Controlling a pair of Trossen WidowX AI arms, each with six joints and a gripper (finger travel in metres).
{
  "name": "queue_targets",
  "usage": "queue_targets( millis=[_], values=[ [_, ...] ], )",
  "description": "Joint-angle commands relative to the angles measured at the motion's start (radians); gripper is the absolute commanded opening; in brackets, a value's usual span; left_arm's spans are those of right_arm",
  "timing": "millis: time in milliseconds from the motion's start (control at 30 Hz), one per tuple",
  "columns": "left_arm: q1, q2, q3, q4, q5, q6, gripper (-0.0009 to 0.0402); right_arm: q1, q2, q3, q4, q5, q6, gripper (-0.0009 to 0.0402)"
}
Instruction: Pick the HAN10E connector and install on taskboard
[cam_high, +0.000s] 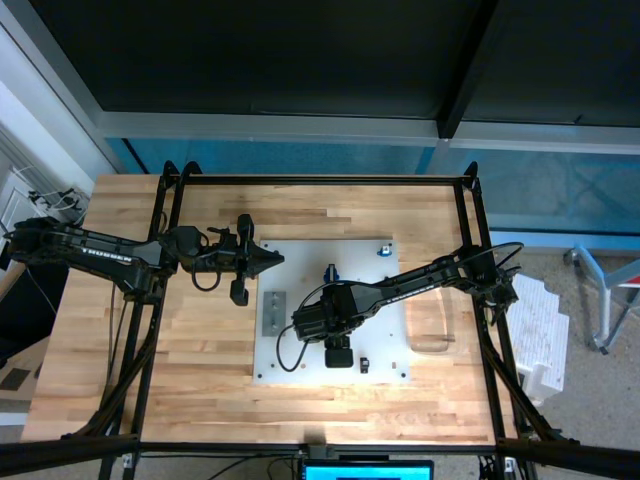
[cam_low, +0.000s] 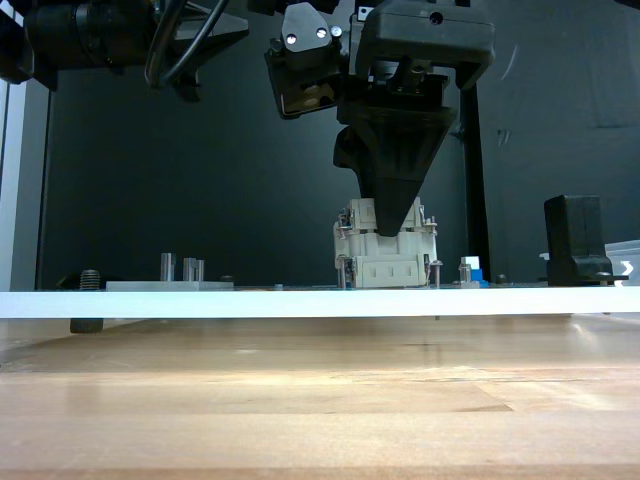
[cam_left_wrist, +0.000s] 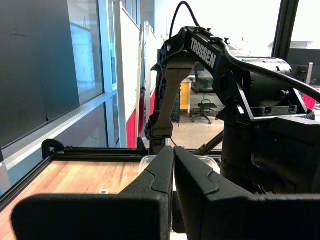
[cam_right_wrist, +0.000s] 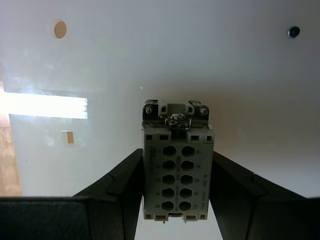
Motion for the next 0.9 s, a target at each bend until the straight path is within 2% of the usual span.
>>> queue_targets(
  millis=[33, 267, 400, 633, 900],
  values=[
    [0.0, 0.0, 0.0, 0.0, 0.0, 0.0, 0.0001, 0.001, 0.0, -0.002, -0.001, -0.001, 0.002, 0.0094],
    [0.0, 0.0, 0.0, 0.001, 0.0, 0.0, 0.0001, 0.001, -0.019, -0.002, -0.003, -0.001, 0.003, 0.0096],
    [0.0, 0.0, 0.0, 0.0, 0.0, 0.0, 0.0001, 0.001, -0.031, -0.002, -0.004, 0.0, 0.003, 0.0113],
    [0.0, 0.0, 0.0, 0.0, 0.0, 0.0, 0.0001, 0.0, -0.047, -0.002, -0.012, 0.0, 0.003, 0.017],
    [0.0, 0.0, 0.0, 0.0, 0.0, 0.0, 0.0001, 0.0, -0.069, -0.002, -0.027, 0.0, 0.004, 0.0266]
  ],
)
